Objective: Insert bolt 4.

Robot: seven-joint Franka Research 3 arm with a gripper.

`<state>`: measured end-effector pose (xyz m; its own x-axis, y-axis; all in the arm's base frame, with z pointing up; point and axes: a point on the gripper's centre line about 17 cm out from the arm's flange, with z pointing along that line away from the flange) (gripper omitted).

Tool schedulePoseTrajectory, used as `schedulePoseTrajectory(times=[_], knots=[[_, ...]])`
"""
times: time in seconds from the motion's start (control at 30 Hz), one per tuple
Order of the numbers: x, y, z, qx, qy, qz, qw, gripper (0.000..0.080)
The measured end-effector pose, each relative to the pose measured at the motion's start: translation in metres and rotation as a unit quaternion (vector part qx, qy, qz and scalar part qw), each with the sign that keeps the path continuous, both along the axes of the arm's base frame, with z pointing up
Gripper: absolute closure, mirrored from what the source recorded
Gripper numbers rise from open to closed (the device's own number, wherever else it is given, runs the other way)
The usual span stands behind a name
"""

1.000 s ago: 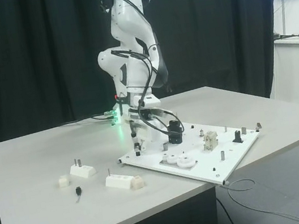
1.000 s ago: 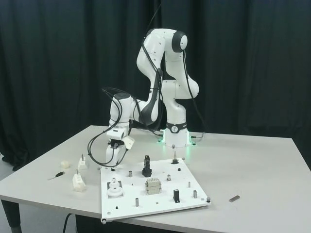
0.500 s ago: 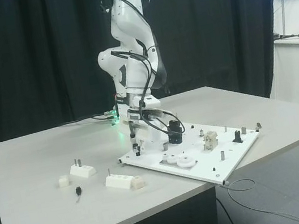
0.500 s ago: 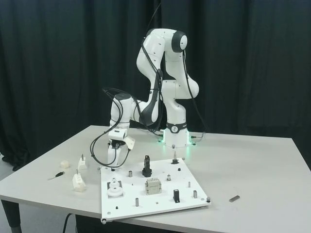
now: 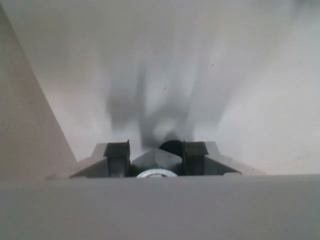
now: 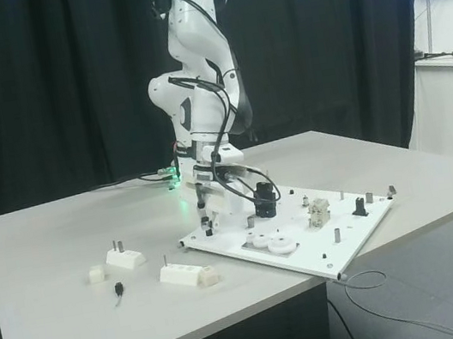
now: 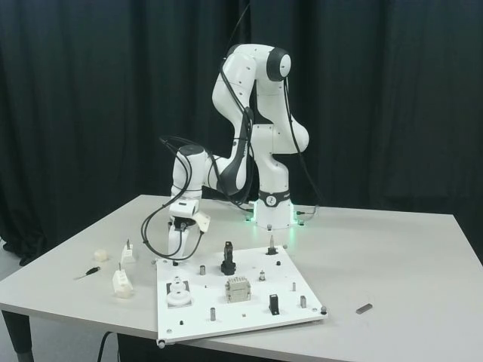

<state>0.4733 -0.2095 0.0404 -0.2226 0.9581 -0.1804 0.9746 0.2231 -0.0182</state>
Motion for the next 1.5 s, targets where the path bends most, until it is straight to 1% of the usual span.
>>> schedulePoseTrajectory(times=[0.53, 1.5], knots=[[0.0033, 0.0015, -0.0007, -0.002, -0.012, 0.004, 0.9999, 0.0579], [0.0033, 0.0009, -0.0006, -0.002, -0.013, 0.003, 0.9999, 0.0579]])
